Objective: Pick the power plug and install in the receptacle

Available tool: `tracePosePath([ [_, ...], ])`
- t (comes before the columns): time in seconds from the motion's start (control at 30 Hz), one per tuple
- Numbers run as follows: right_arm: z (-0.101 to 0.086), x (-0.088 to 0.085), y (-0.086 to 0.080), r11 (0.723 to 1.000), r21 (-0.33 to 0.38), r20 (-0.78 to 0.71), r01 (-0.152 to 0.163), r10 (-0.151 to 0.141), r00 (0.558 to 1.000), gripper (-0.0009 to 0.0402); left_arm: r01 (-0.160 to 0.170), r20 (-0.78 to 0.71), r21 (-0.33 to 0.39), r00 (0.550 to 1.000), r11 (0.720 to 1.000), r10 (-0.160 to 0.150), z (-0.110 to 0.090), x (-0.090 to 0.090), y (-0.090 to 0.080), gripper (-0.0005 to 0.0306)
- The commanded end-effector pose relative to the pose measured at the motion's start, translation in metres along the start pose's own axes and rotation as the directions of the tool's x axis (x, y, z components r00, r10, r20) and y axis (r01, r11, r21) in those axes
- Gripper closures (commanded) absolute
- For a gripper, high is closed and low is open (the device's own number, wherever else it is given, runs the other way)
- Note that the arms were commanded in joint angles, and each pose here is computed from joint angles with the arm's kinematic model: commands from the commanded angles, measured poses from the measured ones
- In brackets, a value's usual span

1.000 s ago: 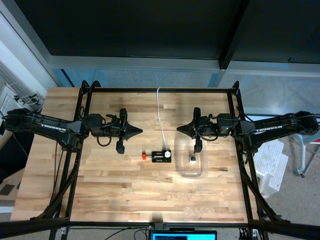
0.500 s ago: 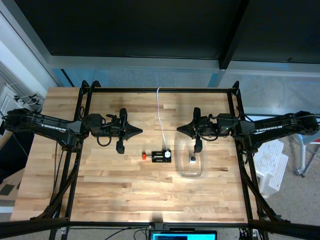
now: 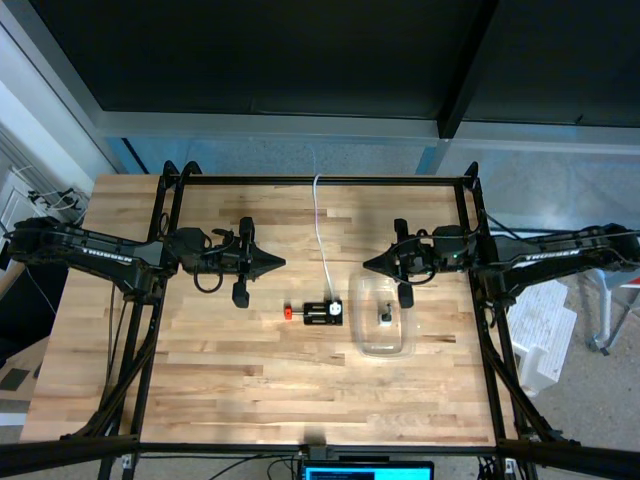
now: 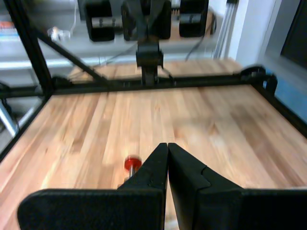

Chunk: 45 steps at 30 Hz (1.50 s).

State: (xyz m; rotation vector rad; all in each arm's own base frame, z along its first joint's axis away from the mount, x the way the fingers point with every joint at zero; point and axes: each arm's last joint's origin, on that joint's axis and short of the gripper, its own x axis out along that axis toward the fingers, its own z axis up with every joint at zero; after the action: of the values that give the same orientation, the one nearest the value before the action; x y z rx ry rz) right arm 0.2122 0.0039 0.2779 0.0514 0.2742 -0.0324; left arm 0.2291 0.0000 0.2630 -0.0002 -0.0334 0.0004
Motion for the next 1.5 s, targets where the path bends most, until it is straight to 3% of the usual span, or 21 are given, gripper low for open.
tracePosePath([
  [0.03,0.005,-0.007,0.000,1.000,-0.006,-0.102,0.007,-0.007,0.995,0.0393,0.000,0.000,0.000,1.000,1.000,0.000,0.000,0.000,0.000,0.0300],
  [0.3,0.003,-0.019,0.004,0.999,0.013,-0.334,0.044,-0.037,0.942,0.0393,0.000,0.000,0.000,1.000,1.000,0.000,0.000,0.000,0.000,0.0300],
  [0.63,-0.014,-0.031,0.020,1.000,0.009,-0.538,0.003,0.002,0.843,0.0393,0.000,0.000,0.000,1.000,1.000,0.000,0.000,0.000,0.000,0.0300],
  [0.87,-0.028,-0.024,0.036,0.999,-0.023,-0.636,-0.029,0.008,0.772,0.0384,0.000,0.000,0.000,1.000,1.000,0.000,0.000,0.000,0.000,0.0300],
  [1.17,-0.049,0.003,0.043,0.999,-0.051,-0.740,-0.018,-0.026,0.672,0.0300,0.000,0.000,0.000,1.000,1.000,0.000,0.000,0.000,0.000,0.0300],
  [1.23,-0.053,0.008,0.044,0.999,-0.047,-0.756,-0.004,-0.033,0.653,0.0275,0.000,0.000,0.000,1.000,1.000,0.000,0.000,0.000,0.000,0.0300],
  [1.5,-0.063,0.021,0.054,0.999,-0.047,-0.773,-0.014,-0.027,0.634,0.0182,0.000,0.000,0.000,1.000,1.000,0.000,0.000,0.000,0.000,0.0300],
])
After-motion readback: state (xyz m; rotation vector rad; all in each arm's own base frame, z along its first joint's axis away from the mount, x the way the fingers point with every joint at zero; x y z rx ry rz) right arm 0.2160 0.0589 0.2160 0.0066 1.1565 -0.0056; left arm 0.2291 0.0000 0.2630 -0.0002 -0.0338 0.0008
